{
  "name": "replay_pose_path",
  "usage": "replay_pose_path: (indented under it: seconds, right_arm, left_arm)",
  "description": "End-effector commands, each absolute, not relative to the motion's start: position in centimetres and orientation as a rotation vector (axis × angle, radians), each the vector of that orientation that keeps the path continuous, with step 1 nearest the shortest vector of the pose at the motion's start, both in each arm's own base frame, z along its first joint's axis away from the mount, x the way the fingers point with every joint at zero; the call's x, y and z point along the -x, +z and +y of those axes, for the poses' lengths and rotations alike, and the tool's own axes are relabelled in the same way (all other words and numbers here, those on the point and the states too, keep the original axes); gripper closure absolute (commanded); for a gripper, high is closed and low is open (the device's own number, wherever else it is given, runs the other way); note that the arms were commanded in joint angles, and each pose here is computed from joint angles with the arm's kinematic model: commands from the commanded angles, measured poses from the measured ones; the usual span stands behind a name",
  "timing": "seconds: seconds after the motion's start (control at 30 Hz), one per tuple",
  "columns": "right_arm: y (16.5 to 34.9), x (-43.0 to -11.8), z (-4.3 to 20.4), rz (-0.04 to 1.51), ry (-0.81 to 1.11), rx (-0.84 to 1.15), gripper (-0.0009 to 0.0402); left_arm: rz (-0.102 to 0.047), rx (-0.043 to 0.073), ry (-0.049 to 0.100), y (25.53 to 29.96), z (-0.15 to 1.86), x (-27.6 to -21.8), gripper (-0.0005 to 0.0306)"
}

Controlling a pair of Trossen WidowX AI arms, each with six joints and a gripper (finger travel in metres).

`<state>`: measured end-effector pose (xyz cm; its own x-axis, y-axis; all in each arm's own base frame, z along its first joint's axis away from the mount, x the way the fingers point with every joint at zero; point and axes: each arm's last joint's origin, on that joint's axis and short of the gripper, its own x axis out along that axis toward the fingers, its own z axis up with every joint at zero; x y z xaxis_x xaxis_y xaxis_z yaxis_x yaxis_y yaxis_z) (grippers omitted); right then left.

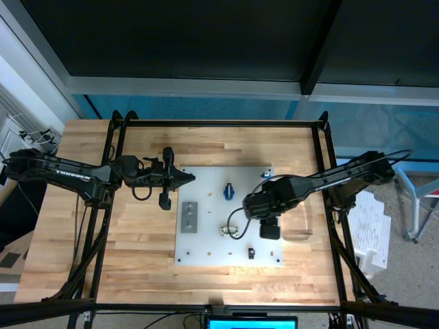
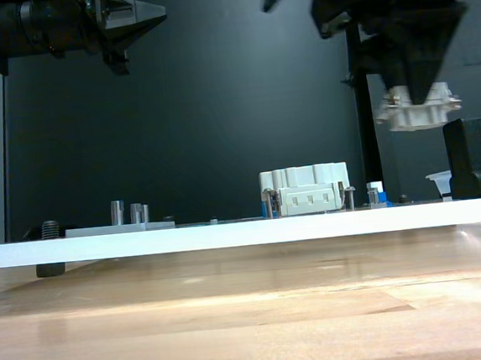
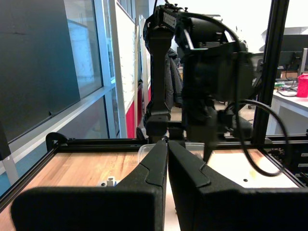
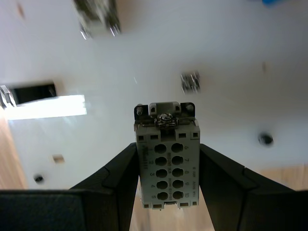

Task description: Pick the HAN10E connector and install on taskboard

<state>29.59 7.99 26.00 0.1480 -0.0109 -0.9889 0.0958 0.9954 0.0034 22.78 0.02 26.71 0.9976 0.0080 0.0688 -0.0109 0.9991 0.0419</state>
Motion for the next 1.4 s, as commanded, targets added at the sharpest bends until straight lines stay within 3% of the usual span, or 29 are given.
replay_pose_path:
  seconds: [0.03,0.83,1.4]
  right_arm:
    - [26.1,-31.2,8.6,1.413,-0.073,-0.069,0.035]
    - [25.2,-38.0,11.8,1.414,-0.036,-0.032,0.035]
    - [24.5,-39.6,12.0,1.408,-0.036,-0.021,0.035]
  left_arm:
    - [-0.069,-0.043,0.01,26.72,0.03,-22.79,0.03]
    - [-0.069,-0.043,0.009,26.71,0.02,-22.79,0.03]
    - [-0.069,-0.043,0.009,26.71,0.03,-22.79,0.03]
